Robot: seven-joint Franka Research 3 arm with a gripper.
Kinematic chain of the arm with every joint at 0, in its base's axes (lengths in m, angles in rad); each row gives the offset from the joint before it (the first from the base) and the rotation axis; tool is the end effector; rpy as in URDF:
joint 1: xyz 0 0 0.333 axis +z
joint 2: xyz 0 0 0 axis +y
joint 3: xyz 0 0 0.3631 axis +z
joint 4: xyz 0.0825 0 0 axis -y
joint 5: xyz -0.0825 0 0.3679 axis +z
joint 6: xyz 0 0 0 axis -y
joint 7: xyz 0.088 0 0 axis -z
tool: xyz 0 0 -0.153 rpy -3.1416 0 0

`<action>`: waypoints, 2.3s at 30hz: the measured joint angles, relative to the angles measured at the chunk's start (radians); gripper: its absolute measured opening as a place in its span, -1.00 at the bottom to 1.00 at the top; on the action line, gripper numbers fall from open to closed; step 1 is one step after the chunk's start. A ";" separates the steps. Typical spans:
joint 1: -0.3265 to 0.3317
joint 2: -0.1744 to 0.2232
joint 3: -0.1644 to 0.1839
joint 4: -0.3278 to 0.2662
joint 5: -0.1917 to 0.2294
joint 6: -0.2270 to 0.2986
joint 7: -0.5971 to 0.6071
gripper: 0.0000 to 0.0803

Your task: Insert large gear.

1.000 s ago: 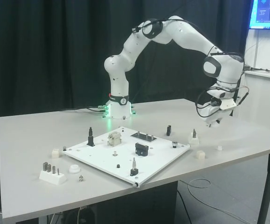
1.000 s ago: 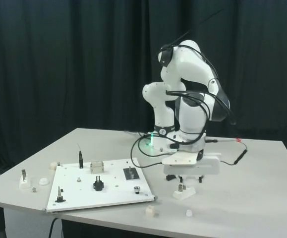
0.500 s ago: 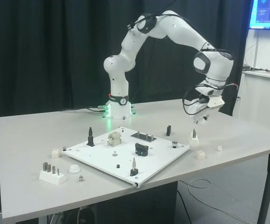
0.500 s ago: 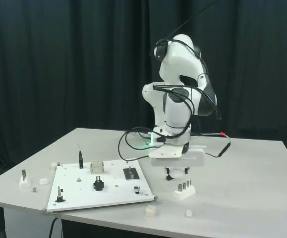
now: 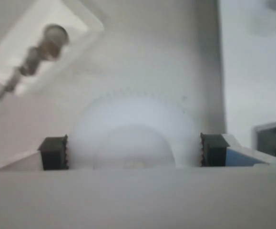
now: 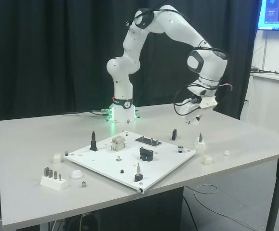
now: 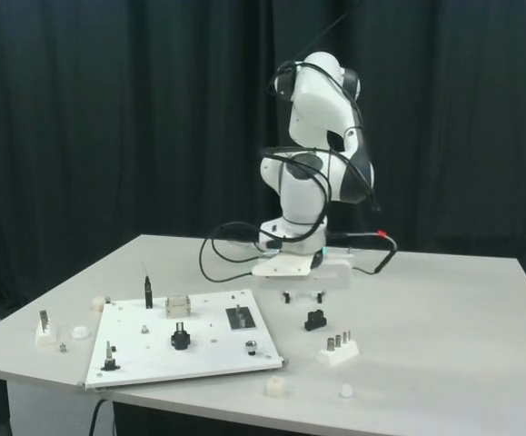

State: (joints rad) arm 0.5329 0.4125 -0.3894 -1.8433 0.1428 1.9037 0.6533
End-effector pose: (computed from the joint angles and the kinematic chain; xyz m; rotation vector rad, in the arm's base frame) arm 0.5788 0.1139 0.3048 2.8412 -0.8376 -0.4189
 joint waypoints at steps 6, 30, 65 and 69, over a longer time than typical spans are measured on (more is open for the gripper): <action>-0.020 -0.054 0.000 -0.085 -0.029 0.051 -0.040 0.48; -0.116 -0.224 -0.005 -0.347 -0.107 0.248 -0.195 0.48; -0.250 -0.305 -0.065 -0.515 -0.153 0.394 -0.528 0.48; -0.250 -0.324 -0.065 -0.545 -0.153 0.415 -0.528 0.48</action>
State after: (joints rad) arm 0.2826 0.0888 -0.4543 -2.3887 -0.0103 2.3182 0.1251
